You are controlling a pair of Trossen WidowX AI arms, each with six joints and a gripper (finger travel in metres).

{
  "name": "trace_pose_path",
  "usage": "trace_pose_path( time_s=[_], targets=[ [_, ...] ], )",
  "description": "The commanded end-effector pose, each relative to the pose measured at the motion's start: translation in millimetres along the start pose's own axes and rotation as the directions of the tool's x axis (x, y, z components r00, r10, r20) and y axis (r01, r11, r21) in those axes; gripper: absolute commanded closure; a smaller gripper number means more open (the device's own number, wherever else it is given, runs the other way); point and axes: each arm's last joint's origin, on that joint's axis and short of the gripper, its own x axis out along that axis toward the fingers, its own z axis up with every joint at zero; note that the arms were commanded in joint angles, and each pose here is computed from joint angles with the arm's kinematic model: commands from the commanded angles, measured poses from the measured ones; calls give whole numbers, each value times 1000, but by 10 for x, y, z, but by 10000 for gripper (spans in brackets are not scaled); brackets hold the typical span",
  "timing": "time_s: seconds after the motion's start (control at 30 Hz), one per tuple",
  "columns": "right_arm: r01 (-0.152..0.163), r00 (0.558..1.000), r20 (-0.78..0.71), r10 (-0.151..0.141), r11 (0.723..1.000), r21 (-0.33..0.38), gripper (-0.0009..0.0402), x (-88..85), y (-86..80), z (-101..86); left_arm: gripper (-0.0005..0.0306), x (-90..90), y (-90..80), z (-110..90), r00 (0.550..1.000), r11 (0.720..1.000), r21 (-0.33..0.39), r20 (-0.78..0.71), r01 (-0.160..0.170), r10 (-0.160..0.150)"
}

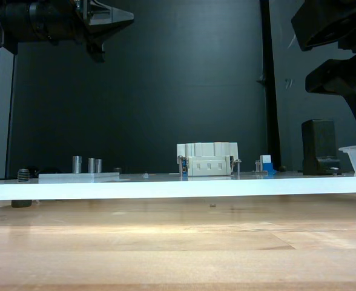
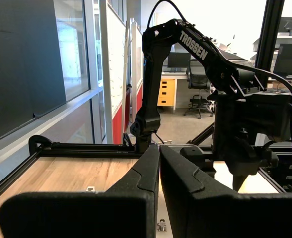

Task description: Pick the 16mm bar from the taskboard and place it in the container

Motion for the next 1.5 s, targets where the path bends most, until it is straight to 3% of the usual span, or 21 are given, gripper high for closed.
trace_pose_path(
  time_s=[0.03, 0.27, 0.53, 0.93, 1.5],
  targets=[
    [1, 1000, -1, -1, 1000, 0, 157, 8, 6, -3, 300, 1, 0, 0, 1000, 1000, 0, 0, 0, 0],
    [-3, 1000, 4, 3, 1000, 5, 157, 31, 12, -12, 300, 1, 1, 0, 1000, 1000, 0, 0, 0, 0],
    [-15, 1000, 21, 15, 1000, 18, 157, 171, -2, -66, 300, 1, 1, 0, 1000, 1000, 0, 0, 0, 0],
    [-19, 1000, 25, 18, 1000, 16, 162, 181, 7, -73, 300, 1, 1, 0, 1000, 1000, 0, 0, 0, 0],
    [-23, 999, 31, 22, 999, 24, 289, 182, 15, -70, 300, 1, 0, 0, 1000, 1000, 0, 0, 0, 0]
  ],
)
